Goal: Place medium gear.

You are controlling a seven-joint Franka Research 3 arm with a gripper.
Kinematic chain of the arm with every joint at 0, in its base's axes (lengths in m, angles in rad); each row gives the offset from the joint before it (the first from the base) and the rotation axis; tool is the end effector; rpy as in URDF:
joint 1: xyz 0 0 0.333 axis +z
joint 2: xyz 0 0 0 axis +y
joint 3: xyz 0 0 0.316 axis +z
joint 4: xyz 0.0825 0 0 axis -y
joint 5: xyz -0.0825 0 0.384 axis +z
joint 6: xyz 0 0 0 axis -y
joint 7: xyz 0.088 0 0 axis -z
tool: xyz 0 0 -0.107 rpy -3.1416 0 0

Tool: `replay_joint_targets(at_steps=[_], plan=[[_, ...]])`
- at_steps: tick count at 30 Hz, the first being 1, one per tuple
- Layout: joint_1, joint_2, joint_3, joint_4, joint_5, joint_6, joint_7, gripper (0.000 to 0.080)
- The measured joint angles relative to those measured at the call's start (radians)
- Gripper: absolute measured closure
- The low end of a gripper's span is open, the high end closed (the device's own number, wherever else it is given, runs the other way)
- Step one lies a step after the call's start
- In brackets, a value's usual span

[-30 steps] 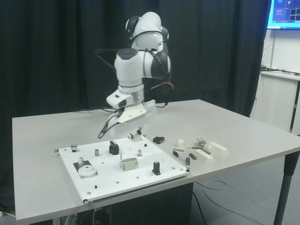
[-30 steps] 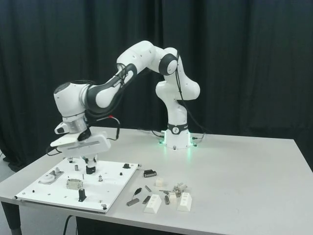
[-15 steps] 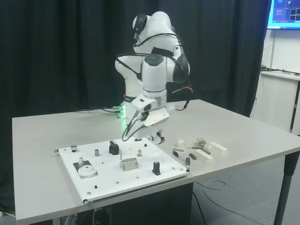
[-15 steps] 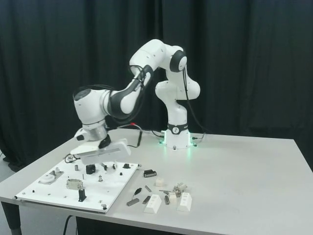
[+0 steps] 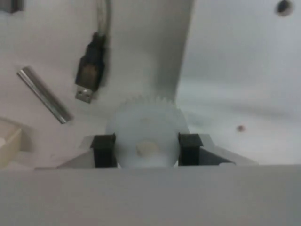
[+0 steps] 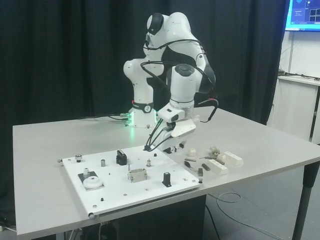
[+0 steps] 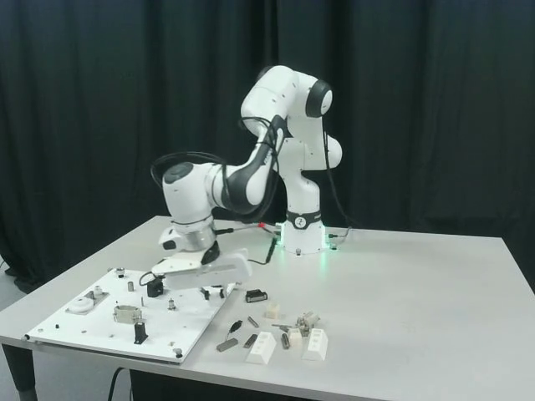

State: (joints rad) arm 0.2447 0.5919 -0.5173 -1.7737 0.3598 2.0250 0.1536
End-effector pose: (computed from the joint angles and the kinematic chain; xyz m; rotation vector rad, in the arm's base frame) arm 0.6162 -0.1276 0.2426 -2.9586 0.8963 0.3755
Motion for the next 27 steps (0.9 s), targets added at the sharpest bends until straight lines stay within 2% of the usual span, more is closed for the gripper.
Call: replay_joint_targets(at_steps=[14, 27], plan=[[0.009, -0.089, 0.075, -0.178, -0.063, 0.122, 0.064, 0.0521], [0.024, -0.181, 0.1, -0.333, -0.09, 0.212, 0.086, 0.0521]])
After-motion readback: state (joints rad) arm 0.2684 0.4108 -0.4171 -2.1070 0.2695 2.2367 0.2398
